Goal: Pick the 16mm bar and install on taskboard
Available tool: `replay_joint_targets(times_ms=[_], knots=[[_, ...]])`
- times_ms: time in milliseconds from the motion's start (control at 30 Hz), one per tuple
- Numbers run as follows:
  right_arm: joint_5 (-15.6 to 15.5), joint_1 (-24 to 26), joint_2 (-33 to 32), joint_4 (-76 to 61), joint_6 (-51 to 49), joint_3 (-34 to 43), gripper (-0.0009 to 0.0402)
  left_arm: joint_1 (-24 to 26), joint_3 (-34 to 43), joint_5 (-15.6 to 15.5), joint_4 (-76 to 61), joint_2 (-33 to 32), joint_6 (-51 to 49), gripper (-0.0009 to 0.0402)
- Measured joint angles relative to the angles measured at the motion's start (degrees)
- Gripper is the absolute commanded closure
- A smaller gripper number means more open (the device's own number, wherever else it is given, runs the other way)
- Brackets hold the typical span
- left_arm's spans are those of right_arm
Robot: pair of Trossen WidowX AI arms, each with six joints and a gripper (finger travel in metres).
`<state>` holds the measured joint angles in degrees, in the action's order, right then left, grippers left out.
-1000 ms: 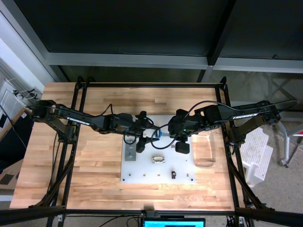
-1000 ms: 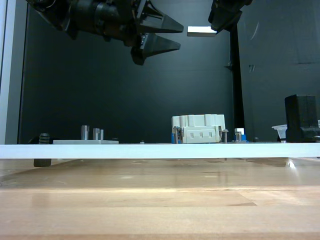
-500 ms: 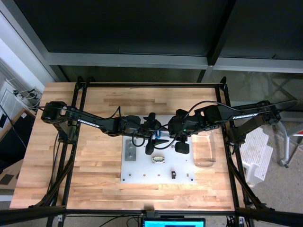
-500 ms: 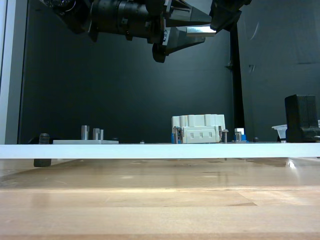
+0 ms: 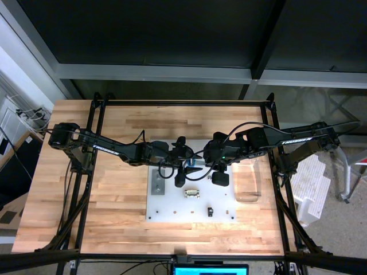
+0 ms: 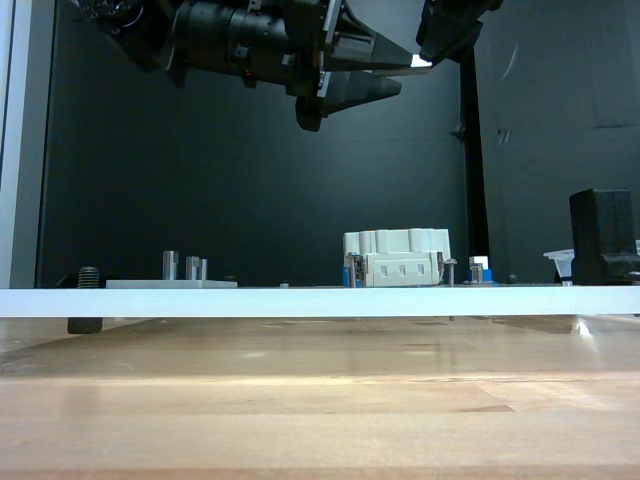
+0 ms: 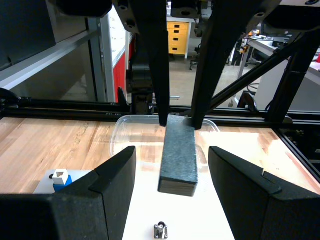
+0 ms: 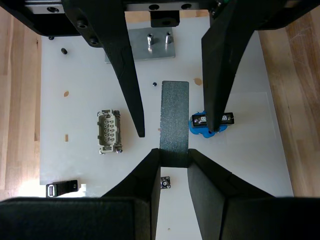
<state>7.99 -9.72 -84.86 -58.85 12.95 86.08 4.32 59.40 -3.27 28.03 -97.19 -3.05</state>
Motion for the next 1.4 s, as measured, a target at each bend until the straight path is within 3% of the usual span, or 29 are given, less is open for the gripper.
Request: replay_joint_targets(times_ms=[600, 1133, 1400], knots=[[0.04, -0.02, 0.0, 0.02, 0.09, 0.0, 0.0362, 0.46, -0.81, -1.11, 3.89, 0.02, 0.35, 0.0239], [-0.11, -0.02, 0.0, -0.04, 0.0, 0.0, 0.0362, 0.59, -0.85, 0.11, 3.34, 0.04, 0.33, 0.0396], [-0.17, -0.02, 0.0, -0.04, 0.0, 0.0, 0.0359, 0.59, -0.87, 0.7, 3.39, 0.07, -0.04, 0.0387]])
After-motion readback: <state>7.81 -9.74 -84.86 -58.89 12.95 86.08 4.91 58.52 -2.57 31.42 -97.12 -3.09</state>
